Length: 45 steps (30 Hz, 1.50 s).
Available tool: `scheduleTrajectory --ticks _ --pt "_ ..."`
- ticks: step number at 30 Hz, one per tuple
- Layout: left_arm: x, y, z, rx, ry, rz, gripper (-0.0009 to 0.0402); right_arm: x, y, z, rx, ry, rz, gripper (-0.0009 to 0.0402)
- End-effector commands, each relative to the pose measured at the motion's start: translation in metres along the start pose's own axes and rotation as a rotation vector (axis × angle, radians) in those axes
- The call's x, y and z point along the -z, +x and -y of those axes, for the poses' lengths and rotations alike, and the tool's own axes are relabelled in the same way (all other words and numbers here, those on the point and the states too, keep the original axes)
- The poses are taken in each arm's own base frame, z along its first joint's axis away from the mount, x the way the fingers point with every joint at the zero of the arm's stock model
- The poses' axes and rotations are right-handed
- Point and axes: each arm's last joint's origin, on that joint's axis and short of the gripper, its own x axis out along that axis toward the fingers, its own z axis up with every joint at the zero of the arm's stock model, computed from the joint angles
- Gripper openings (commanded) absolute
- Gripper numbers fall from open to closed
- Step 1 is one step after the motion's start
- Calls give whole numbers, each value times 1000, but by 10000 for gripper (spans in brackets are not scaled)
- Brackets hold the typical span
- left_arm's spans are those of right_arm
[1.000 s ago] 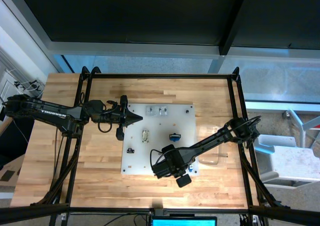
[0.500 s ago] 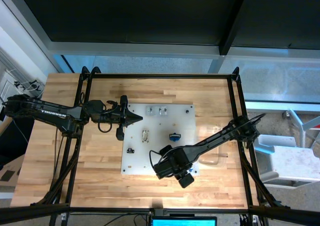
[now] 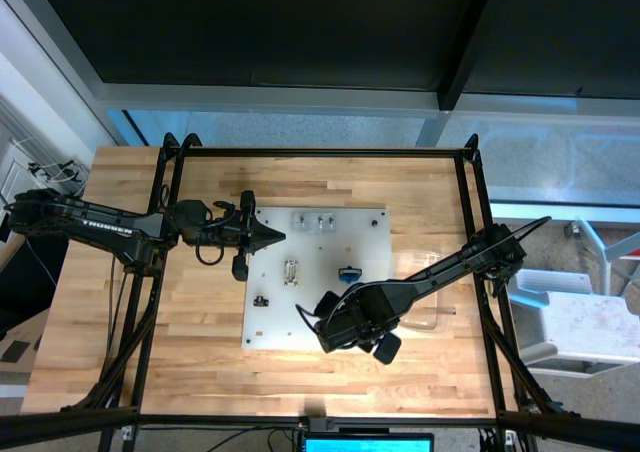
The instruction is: Pick the M12 fastener and fasten on the M12 threads
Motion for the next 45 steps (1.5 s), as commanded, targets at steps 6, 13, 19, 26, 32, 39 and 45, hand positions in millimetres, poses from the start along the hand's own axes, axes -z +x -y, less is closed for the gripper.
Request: scheduleTrajectory --ticks 6,13,19,26,32,39,45 --pt "0 0 0 0 0 0 0 -4 0 2 3 -374 62 85" --pt "0 0 0 0 0 0 0 -8 0 4 48 -1088 108 54" --pt "0 0 0 0 0 0 0 -6 0 3 56 -1526 96 38" --pt "0 0 0 0 0 0 0 -6 0 2 62 -1789 89 25" --pt "0 0 0 0 0 0 0 -8 1 1 74 -1922 81 -1" --pt "0 0 0 1 0 0 0 -12 7 1 103 -1994 80 0" --pt "0 0 0 1 0 0 0 -18 32 5 119 -2021 64 0"
